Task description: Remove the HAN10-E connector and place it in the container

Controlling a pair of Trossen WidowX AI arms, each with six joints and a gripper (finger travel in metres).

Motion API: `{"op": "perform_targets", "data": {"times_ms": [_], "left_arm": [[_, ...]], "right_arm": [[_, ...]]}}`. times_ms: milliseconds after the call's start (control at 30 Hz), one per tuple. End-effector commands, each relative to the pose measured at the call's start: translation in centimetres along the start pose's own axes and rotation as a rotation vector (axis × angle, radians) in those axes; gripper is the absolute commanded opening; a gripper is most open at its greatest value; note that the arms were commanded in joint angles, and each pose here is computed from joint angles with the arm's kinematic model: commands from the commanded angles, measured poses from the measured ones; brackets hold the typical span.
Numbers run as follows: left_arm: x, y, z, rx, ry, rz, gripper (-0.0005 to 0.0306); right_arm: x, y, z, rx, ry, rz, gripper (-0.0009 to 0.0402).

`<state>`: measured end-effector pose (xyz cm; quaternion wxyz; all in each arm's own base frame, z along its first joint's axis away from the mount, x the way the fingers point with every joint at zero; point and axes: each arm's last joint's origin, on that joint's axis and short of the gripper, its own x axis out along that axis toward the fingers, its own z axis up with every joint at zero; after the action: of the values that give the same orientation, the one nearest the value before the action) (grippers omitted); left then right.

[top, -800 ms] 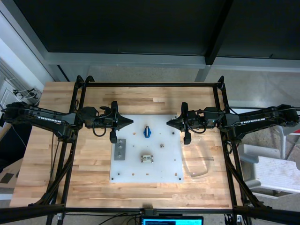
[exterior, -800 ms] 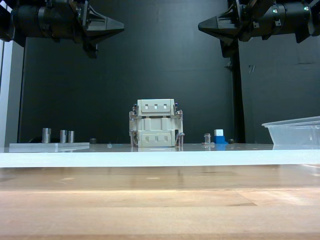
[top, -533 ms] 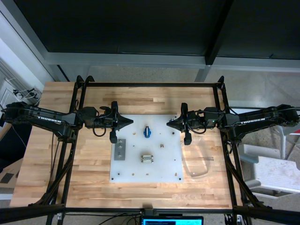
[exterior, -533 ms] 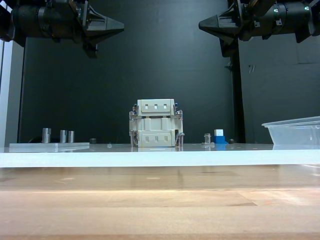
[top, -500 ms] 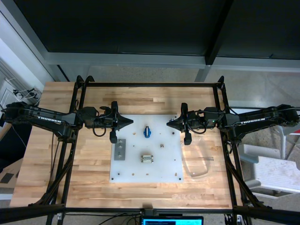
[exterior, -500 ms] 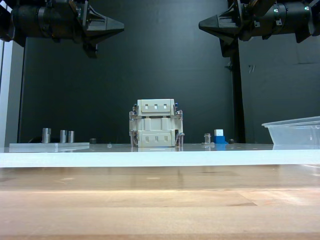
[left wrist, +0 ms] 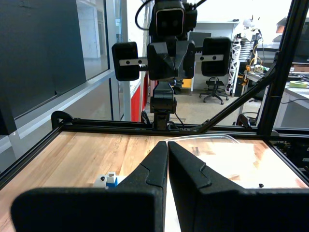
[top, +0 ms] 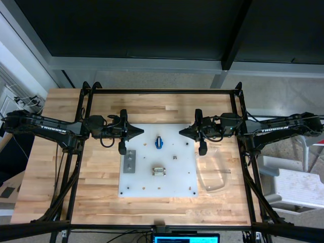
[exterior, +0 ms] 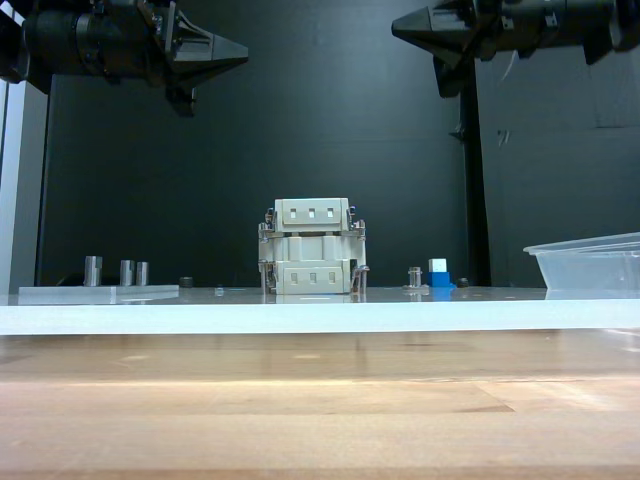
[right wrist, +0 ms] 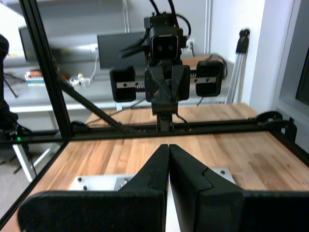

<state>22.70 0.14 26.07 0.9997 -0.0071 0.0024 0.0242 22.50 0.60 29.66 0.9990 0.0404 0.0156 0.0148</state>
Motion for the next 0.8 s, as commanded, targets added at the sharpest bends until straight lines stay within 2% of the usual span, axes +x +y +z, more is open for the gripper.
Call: {"op": "perform_targets", "data": {"times_ms": [33, 200, 400, 633, 800], "left_arm": [[0.0, 0.0, 0.0, 0.000, 0.000, 0.000, 0.0000], [0.0, 0.0, 0.0, 0.000, 0.000, 0.000, 0.0000], [0.0, 0.0, 0.0, 0.000, 0.000, 0.000, 0.0000], [0.0, 0.0, 0.0, 0.000, 0.000, 0.000, 0.0000], [0.0, 0.0, 0.0, 0.000, 0.000, 0.000, 0.0000]], "right_arm": [[0.4, 0.2, 1.2, 0.000, 0.071, -0.003, 0.0000], [1.4, 0.6, 2.8, 0.017, 0.207, -0.004, 0.0000], [3.0, 1.8, 4.7, 0.007, 0.380, 0.016, 0.0000], [5.9, 3.6, 6.4, -0.015, 0.581, 0.047, 0.0000], [8.3, 4.7, 7.1, -0.035, 0.721, 0.048, 0.0000]]}}
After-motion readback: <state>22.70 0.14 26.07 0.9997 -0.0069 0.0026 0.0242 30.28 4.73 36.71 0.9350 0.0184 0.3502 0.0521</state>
